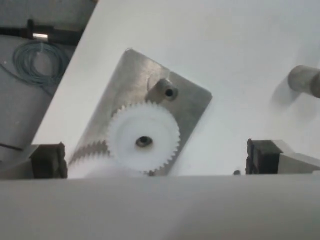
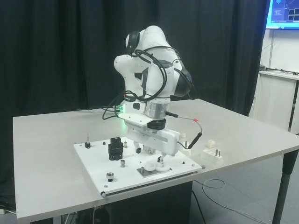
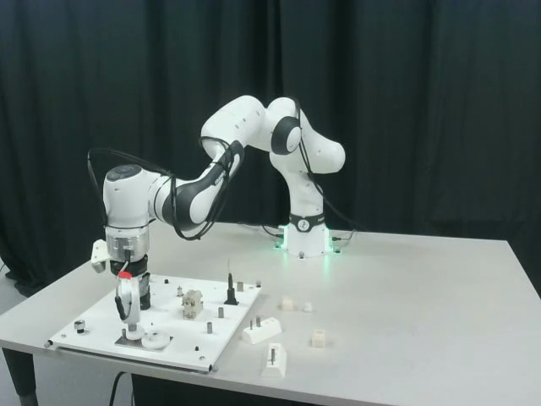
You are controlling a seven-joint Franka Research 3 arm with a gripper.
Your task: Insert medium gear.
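Medium gear (image 1: 144, 138): white, toothed all round, a small dark hole at its centre. Lay flat on the grey metal plate (image 1: 187, 107), its axis upright, seated over a peg. Meshed on one side with a second white gear (image 1: 89, 152), mostly hidden behind the gripper body. Beyond it on the same plate, a bare metal peg (image 1: 165, 90), standing free and apart from the teeth.

Gripper (image 1: 156, 159): open, black fingers (image 1: 263, 156) spread wide to either side of the gear, touching nothing, holding nothing. Hung just above the plate at the near edge of the white board (image 2: 93, 165).

Around the plate on the board: a black block (image 2: 115, 148) further back, a few short metal posts (image 2: 122, 163), a small round part (image 2: 110, 177) near the front left corner. Off the board to the right on the grey table (image 2: 46, 140), small white blocks (image 2: 211, 155). In the wrist view, a thick grey post (image 1: 305, 80) well clear of the plate, and a coil of green cable (image 1: 40, 62) on the floor past the board's edge. Nothing between the fingers and the gear.
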